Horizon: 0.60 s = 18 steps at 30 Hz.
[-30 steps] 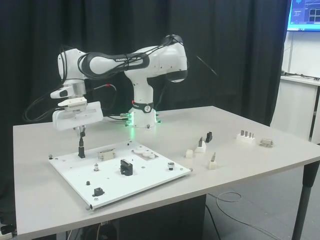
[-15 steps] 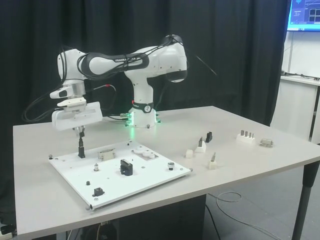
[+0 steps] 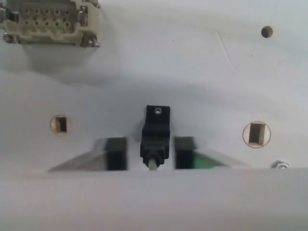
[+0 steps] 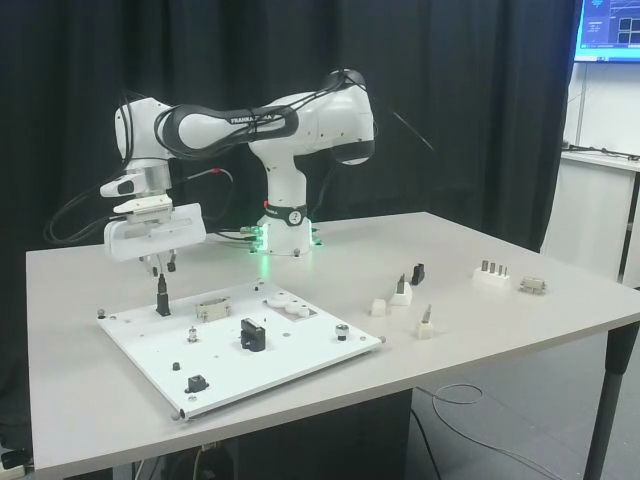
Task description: Insert USB.
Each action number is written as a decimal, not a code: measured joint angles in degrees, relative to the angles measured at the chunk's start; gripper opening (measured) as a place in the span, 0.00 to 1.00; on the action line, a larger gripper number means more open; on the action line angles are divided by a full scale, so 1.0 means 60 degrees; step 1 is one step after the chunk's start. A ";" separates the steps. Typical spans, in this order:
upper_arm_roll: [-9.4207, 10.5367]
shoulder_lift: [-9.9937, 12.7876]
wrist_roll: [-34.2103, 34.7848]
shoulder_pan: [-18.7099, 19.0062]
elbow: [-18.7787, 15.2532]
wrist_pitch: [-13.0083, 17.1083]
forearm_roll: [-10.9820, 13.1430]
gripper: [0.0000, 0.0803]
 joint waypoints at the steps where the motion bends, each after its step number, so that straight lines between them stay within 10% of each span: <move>1: -0.0014 0.0000 0.0030 0.0006 0.0000 -0.0004 -0.0015 0.03; 3: -0.0051 0.0000 0.0077 0.0024 0.0000 -0.0016 -0.0067 0.03; 4: -0.0073 0.0000 0.0101 0.0036 0.0001 -0.0022 -0.0094 0.61; 9: -0.0238 0.0000 0.0286 0.0121 0.0003 -0.0114 -0.0194 0.61; 10: -0.0278 0.0000 0.0317 0.0143 0.0004 -0.0149 -0.0216 0.92; 18: -0.0548 -0.0001 0.0506 0.0329 0.0011 -0.0302 -0.0421 0.98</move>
